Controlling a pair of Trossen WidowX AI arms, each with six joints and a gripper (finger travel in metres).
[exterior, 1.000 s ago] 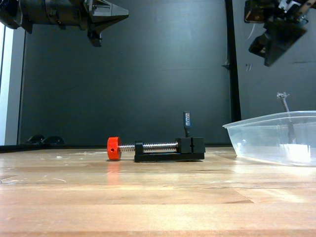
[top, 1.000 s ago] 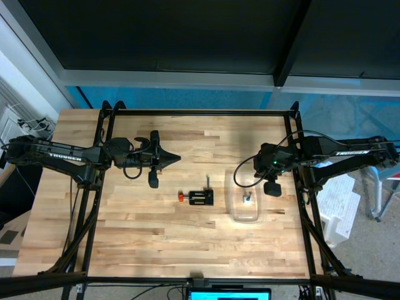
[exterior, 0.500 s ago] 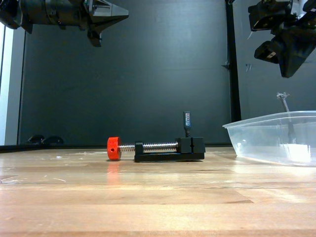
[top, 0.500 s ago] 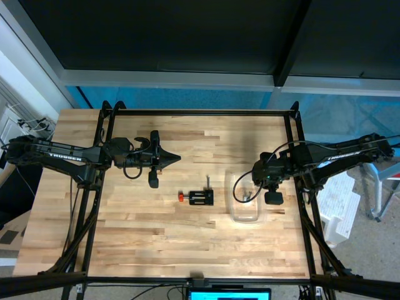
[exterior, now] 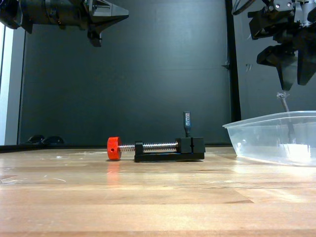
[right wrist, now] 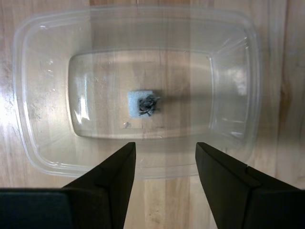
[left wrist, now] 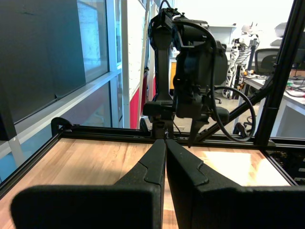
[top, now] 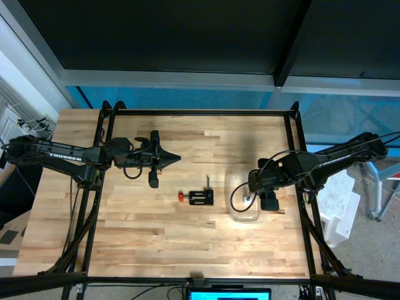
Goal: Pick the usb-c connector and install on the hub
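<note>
The hub [top: 199,197] [exterior: 163,148] is a small black block with an orange-red cap, standing mid-table. The usb-c connector [right wrist: 147,104] [top: 248,199] is a tiny dark-grey piece resting on a pale square inside the clear tray [right wrist: 43,152] [top: 240,219] [exterior: 256,133]. My right gripper [right wrist: 165,145] [top: 259,199] [exterior: 295,81] hangs open above the tray, pointing down, holding nothing, with the connector beyond its fingertips. Off to the left of the hub, my left gripper [top: 178,159] [exterior: 126,13] [left wrist: 165,140] is shut and empty, high over the table.
A black frame [top: 200,113] runs around the wooden table. A thin stem [exterior: 286,113] rises out of the tray above its rim. Bare wood lies between the hub and the tray.
My right gripper has moved toward the near edge, over the tray, and turned to point straight down. The left arm, hub and connector have not moved.
</note>
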